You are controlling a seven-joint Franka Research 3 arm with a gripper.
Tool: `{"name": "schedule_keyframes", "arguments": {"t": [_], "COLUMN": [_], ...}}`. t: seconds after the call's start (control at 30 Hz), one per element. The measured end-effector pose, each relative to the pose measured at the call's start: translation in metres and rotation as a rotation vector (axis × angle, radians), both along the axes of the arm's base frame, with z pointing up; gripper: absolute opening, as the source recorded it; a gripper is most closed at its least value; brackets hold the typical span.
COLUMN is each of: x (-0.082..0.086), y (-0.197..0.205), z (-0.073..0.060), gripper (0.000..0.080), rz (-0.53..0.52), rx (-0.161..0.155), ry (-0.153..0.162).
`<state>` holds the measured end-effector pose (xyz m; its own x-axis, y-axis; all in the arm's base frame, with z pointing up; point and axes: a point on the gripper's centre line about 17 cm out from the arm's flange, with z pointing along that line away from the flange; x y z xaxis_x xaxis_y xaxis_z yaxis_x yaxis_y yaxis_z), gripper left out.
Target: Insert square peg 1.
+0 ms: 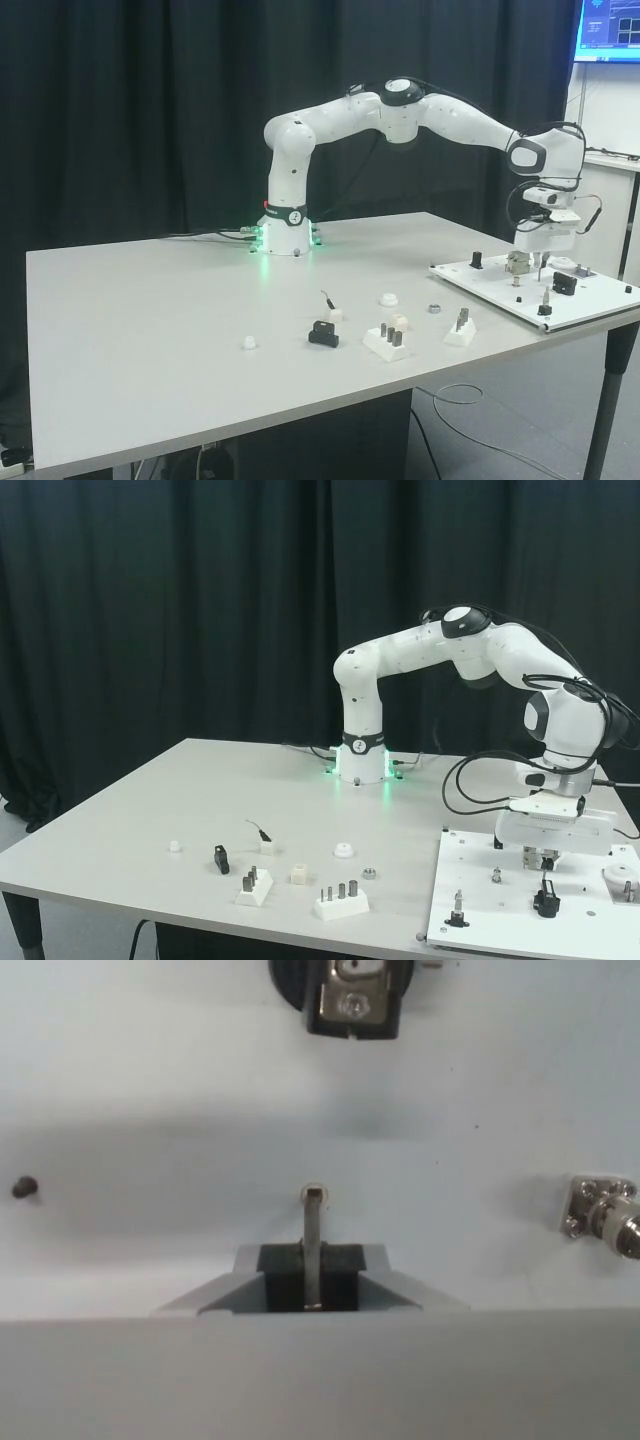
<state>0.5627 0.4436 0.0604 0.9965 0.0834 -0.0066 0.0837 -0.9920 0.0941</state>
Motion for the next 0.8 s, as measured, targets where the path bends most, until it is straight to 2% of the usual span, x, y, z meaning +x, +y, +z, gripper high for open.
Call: {"name": "schedule_keyframes", "arguments": {"t": [0.27,0.5,0.8], "x": [-0.0001,-0.0004,0.003], "y": [-0.0005,-0.002,-0.0071], "z": [0.0,0.0001,0.0001], "gripper": [0.0029,0.0029,0.0029], "rz": [0.066,0.077,-0.017], "rx": [-0.001,-0.004,-0.005], "ry": [0.007,0.011,0.004]}}
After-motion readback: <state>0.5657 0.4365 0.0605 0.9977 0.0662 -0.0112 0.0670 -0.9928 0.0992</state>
